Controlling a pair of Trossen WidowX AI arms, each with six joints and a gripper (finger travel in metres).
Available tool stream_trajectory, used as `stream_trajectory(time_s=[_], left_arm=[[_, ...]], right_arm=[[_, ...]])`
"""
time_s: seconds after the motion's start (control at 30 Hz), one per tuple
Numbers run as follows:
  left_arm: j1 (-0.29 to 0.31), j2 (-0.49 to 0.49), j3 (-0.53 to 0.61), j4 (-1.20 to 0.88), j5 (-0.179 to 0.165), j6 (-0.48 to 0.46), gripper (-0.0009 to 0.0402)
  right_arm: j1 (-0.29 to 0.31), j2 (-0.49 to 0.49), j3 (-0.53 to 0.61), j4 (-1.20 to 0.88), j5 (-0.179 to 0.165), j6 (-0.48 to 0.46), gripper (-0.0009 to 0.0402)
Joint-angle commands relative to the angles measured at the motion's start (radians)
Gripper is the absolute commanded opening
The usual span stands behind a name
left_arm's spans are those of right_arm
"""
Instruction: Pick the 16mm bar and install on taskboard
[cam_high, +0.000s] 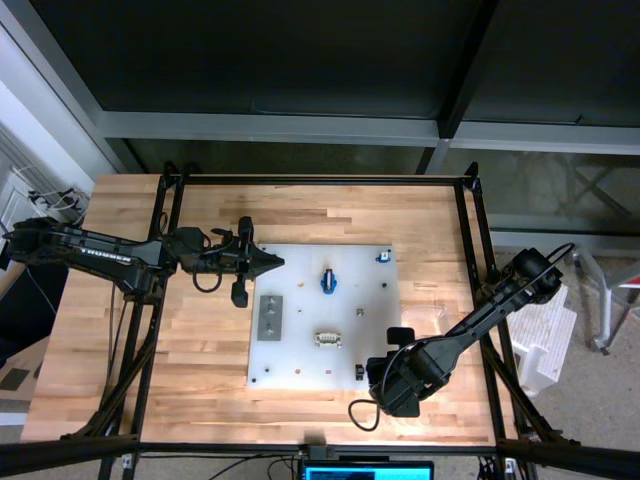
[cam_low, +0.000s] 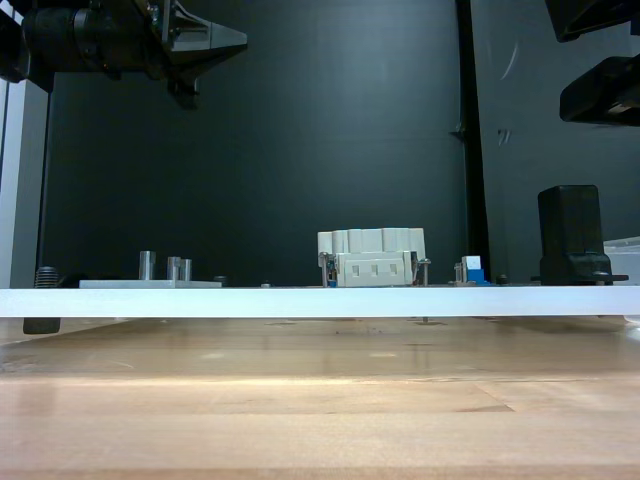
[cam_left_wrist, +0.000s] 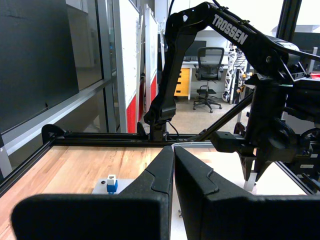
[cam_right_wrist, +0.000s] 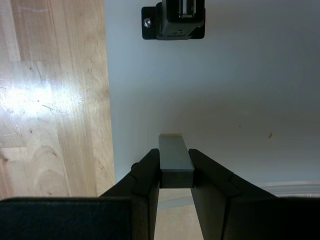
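The right hand (cam_high: 400, 336) hangs over the near right corner of the taskboard (cam_high: 300, 290), just inside its right edge. In the right wrist view the two fingers (cam_right_wrist: 145, 175) of this hand (cam_right_wrist: 176, 161) are clamped on the 16mm bar (cam_right_wrist: 174, 150), a short grey piece held between the tips above the white panel (cam_right_wrist: 240, 90). The pictures do not show whether the bar touches the board. A black connector (cam_right_wrist: 175, 20) sits on the board just left of the hand, close to the near edge.

The left hand (cam_high: 268, 262) is raised over the far left corner of the taskboard, pointing right, with its fingers (cam_left_wrist: 160, 170) together and nothing between them.

On the board lie a grey block (cam_high: 270, 316), a blue part (cam_high: 329, 281) and a beige connector (cam_high: 326, 341). The board rests on the wooden tabletop (cam_high: 130, 380).
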Motion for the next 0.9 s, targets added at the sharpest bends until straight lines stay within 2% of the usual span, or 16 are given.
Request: stream_trajectory(time_s=[0.03, 0.9], left_arm=[[0.000, 0.000, 0.000, 0.000, 0.000, 0.000, 0.0000], [0.000, 0.000, 0.000, 0.000, 0.000, 0.000, 0.0000]], right_arm=[[0.000, 0.000, -0.005, 0.004, 0.002, 0.000, 0.0009], [-0.002, 0.000, -0.005, 0.004, 0.011, -0.005, 0.0009]])
